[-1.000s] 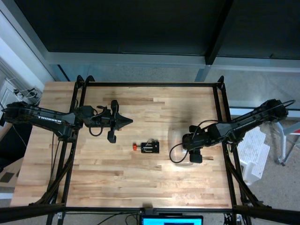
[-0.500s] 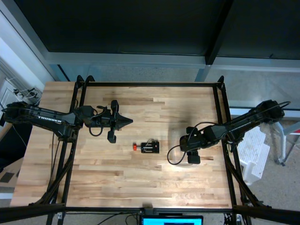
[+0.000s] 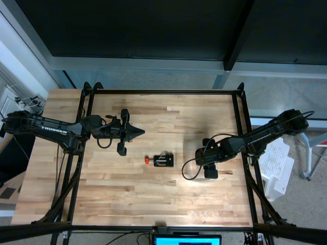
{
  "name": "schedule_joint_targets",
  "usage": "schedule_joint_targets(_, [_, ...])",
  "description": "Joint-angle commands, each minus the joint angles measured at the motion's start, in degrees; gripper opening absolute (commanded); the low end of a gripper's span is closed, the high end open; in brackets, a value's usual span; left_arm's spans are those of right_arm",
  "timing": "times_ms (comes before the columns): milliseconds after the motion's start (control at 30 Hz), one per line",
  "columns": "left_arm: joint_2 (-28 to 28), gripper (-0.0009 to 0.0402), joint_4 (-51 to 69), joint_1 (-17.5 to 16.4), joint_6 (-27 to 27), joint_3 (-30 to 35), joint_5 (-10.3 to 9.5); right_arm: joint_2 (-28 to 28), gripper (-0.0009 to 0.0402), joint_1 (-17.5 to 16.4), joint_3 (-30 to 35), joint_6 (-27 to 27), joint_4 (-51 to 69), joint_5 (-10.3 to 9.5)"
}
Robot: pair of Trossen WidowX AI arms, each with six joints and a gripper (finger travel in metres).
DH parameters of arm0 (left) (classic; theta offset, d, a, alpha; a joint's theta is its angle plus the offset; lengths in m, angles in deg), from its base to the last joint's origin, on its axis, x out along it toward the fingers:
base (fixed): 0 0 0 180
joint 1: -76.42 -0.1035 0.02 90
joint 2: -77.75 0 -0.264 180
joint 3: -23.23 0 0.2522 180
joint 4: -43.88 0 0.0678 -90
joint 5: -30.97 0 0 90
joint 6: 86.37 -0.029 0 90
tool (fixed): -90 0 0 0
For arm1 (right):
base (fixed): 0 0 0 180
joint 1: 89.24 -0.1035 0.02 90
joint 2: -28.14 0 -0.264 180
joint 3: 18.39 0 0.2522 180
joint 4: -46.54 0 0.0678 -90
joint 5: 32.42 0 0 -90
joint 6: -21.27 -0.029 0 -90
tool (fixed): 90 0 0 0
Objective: Pick the RCA connector and install on taskboard
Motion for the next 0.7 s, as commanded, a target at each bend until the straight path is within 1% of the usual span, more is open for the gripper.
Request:
schedule_joint_targets(33, [0.0, 0.0000, 0.0, 0.0, 0.0, 0.0, 0.02, 0.0, 0.0180, 0.0, 0.0, 0.0, -0.2, 0.20])
schedule_joint_targets(133, [0.0, 0.0000, 0.0, 0.0, 0.0, 0.0, 0.02, 0.0, 0.0170, 0.0, 0.0, 0.0, -0.3, 0.20])
schedule_joint_targets(233, [0.0, 0.0000, 0.0, 0.0, 0.0, 0.0, 0.02, 0.0, 0.0151, 0.0, 0.0, 0.0, -0.4, 0.24])
schedule_joint_targets(333, [0.0, 0.0000, 0.0, 0.0, 0.0, 0.0, 0.02, 0.0, 0.0130, 0.0, 0.0, 0.0, -0.5, 1.07])
schedule_joint_targets(433, [0.0, 0.0000, 0.0, 0.0, 0.0, 0.0, 0.02, 0.0, 0.0114, 0.0, -0.3, 0.0, -0.7, 1.05])
schedule_joint_targets(700, [0.0, 0.0000, 0.0, 0.0, 0.0, 0.0, 0.02, 0.0, 0.0095, 0.0, -0.4, 0.3, -0.9, 0.81])
